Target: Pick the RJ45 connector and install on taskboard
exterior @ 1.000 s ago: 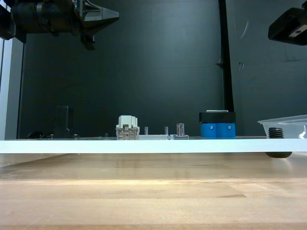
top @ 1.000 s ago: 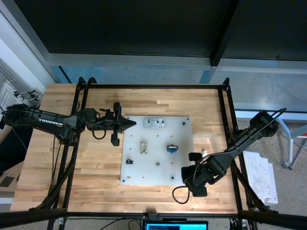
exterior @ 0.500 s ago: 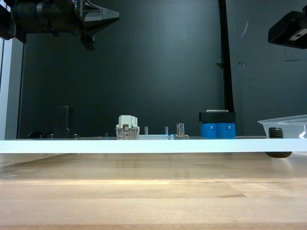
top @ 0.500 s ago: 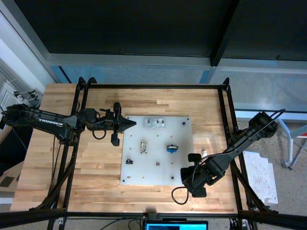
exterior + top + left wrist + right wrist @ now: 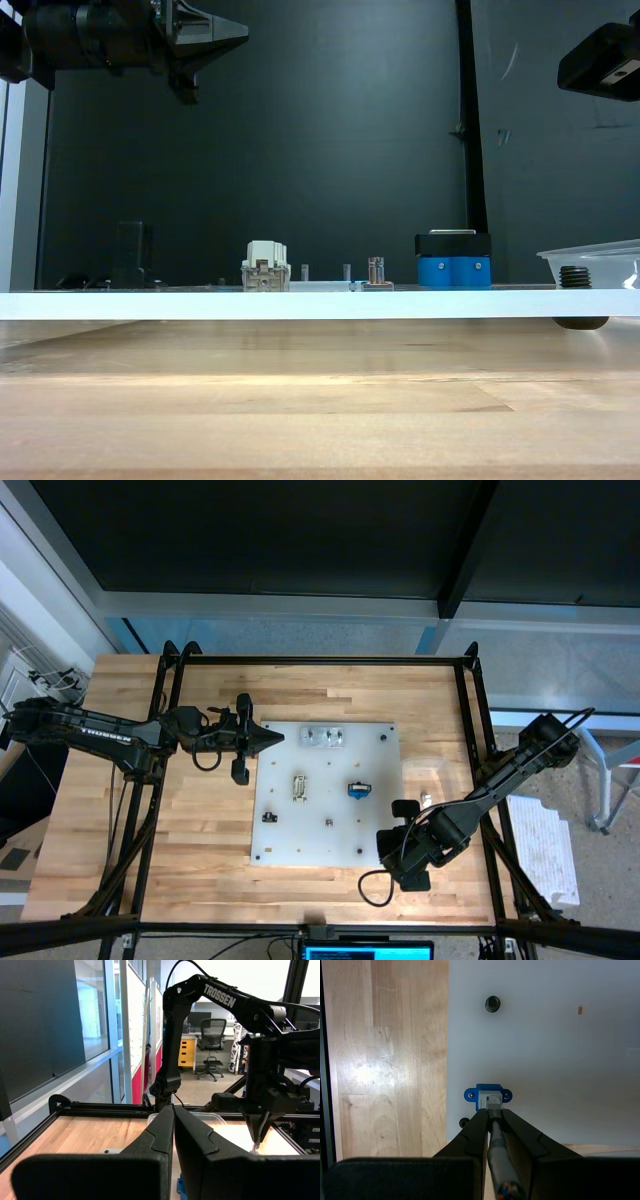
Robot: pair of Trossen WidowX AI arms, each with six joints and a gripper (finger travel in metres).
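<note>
Pale butcher-block surface (image 5: 200,830), with a dark panel behind it. Nothing has visibly shifted in the last 1 s. The taskboard (image 5: 300,830) is a flat, white, square plate carrying a blue mount (image 5: 471,1095) with 2 screw ears. The right tool (image 5: 492,1113) points down over the board's near right corner. Its tapered black fingers (image 5: 470,1135) pinch the RJ45 connector (image 5: 494,1110), a pale plug on a grey cable stub. I cannot tell whether it touches the mount. The left tool (image 5: 270,738) hangs high over the far left corner, its fingers pressed together with nothing between them.
</note>
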